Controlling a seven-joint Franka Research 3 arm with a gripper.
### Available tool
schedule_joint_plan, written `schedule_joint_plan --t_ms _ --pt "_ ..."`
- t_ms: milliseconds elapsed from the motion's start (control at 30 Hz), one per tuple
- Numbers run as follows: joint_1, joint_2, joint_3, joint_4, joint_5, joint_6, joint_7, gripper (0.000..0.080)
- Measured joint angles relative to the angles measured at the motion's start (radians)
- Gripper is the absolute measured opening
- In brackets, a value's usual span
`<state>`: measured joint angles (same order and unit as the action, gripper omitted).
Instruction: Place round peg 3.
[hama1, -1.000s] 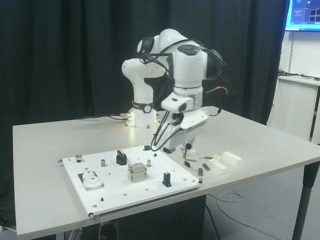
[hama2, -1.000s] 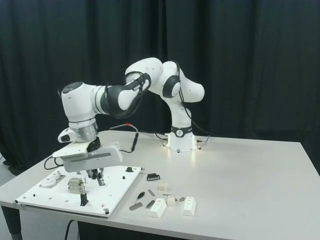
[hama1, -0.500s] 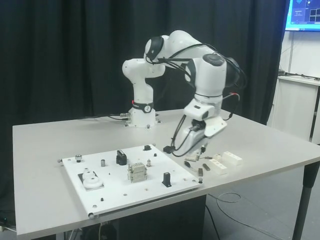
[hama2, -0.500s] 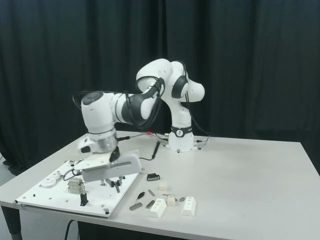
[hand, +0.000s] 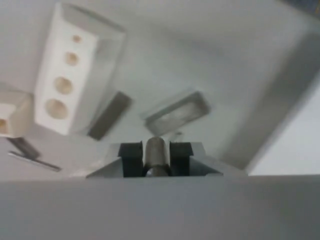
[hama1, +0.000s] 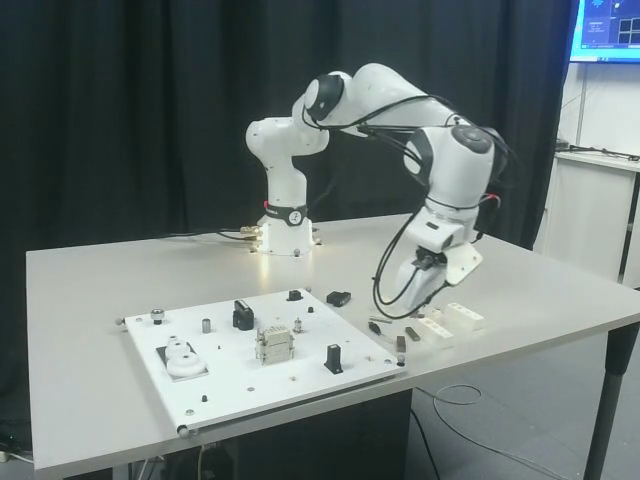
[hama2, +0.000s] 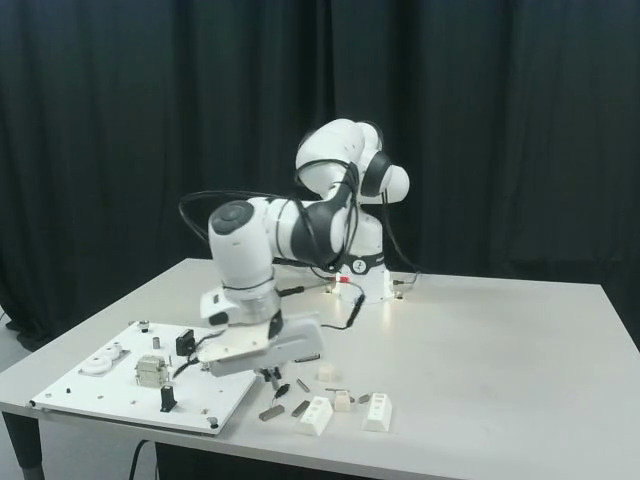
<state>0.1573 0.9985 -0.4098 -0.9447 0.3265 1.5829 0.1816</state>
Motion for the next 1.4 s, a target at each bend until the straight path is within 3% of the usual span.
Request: schedule_joint_plan --t_ms 200,333,567,833,1100,1367,1400 --pt "0.033 -0.001 0.018 -0.016 -0.037 -0.025 0.036 0.0109" --pt "0.043 -0.003 0.05 -0.028 -0.079 -0.043 0.074 0.0109" --pt "0.04 -0.018 0.141 -0.068 -0.179 -0.056 0.142 0.0109" --pt "0.02 -0.061 0.254 -0.163 -0.288 -0.053 0.222 0.0109" --pt "-0.002 -0.122 0.335 -0.28 -0.356 -0.004 0.267 0.0109" --pt "-0.002 -0.195 0.355 -0.402 -0.377 0.071 0.281 0.0109" --pt "-0.002 -0.204 0.356 -0.415 -0.378 0.08 0.282 0.0196"
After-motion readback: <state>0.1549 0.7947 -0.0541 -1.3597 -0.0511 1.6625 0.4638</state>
